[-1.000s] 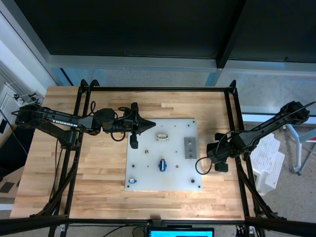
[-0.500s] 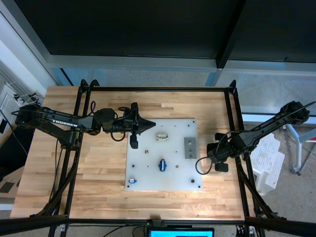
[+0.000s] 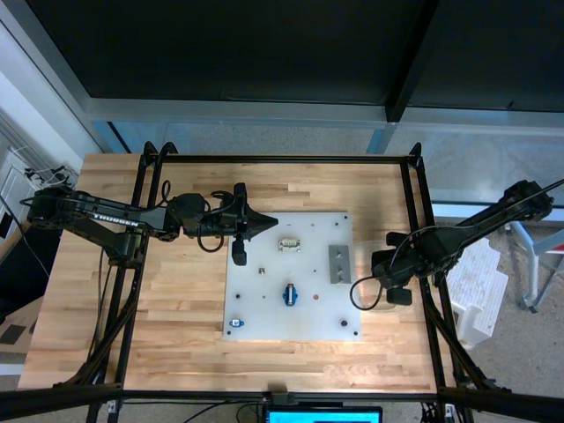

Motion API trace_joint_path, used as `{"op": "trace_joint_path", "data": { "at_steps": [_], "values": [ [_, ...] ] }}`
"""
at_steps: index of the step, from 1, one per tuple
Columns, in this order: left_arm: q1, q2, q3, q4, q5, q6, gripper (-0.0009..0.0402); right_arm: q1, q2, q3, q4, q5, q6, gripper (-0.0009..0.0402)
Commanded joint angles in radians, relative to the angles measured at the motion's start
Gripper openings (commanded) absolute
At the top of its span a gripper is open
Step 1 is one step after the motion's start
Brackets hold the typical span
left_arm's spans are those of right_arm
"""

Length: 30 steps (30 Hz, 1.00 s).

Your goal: Pick the 16mm cylinder and install on the taskboard

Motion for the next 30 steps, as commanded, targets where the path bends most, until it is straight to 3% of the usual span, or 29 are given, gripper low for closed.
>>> {"op": "trace_joint_path", "data": {
  "at_steps": [1,16,30],
  "values": [
    [0.000,0.000,0.000,0.000,0.000,0.000,0.0000,0.000,0.000,0.065,-0.082,0.000,-0.002,-0.0001],
    [0.000,0.000,0.000,0.000,0.000,0.000,0.0000,0.000,0.029,0.133,-0.100,-0.008,-0.009,0.0000],
    [0.000,0.000,0.000,0.000,0.000,0.000,0.0000,-0.034,0.280,0.292,-0.006,-0.010,-0.045,0.0000]
  ]
}}
